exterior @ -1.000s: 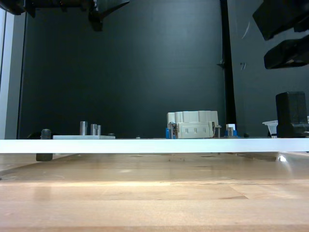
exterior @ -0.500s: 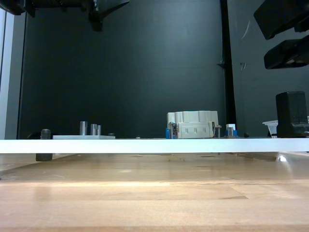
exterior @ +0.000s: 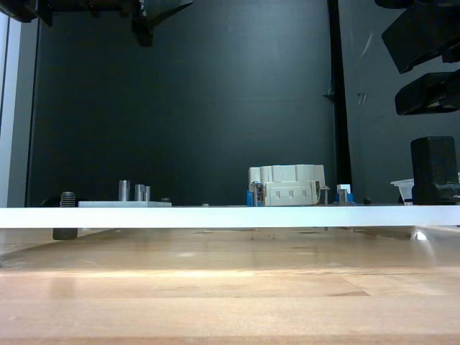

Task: Pick the 16mm bar and install on taskboard

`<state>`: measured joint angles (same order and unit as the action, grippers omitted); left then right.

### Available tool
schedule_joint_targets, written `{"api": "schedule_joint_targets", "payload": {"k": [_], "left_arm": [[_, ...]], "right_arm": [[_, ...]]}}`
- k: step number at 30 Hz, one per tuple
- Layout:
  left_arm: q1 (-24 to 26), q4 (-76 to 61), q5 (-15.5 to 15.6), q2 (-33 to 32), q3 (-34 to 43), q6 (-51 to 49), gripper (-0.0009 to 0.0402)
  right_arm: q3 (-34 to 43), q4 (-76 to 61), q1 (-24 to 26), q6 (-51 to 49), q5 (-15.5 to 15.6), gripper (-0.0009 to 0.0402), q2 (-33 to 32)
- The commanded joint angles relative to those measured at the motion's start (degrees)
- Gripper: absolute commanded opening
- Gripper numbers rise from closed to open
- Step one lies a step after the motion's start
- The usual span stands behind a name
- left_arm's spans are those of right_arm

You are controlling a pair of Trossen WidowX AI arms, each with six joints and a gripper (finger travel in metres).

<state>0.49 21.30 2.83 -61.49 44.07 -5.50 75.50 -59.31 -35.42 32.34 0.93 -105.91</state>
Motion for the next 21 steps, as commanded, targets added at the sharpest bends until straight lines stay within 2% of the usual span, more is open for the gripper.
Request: {"api": "schedule_joint_targets", "payload": {"k": [1, 16, 21], "left_arm": [[0.0, 0.0, 0.0, 0.0, 0.0, 0.0, 0.02], [0.0, 0.0, 0.0, 0.0, 0.0, 0.0, 0.02], [0.0, 0.0, 0.0, 0.0, 0.0, 0.0, 0.02]], "right_arm": [[-0.1, 0.1, -0.1, 0.3, 0.0, 0.0035, 0.0], [-0.1, 0.5, -0.3, 0.3, -1.3, 0.0189, 0.9], [-0.1, -0.3, -0.4, -0.1, -1.4, 0.0226, 2.6]]}}
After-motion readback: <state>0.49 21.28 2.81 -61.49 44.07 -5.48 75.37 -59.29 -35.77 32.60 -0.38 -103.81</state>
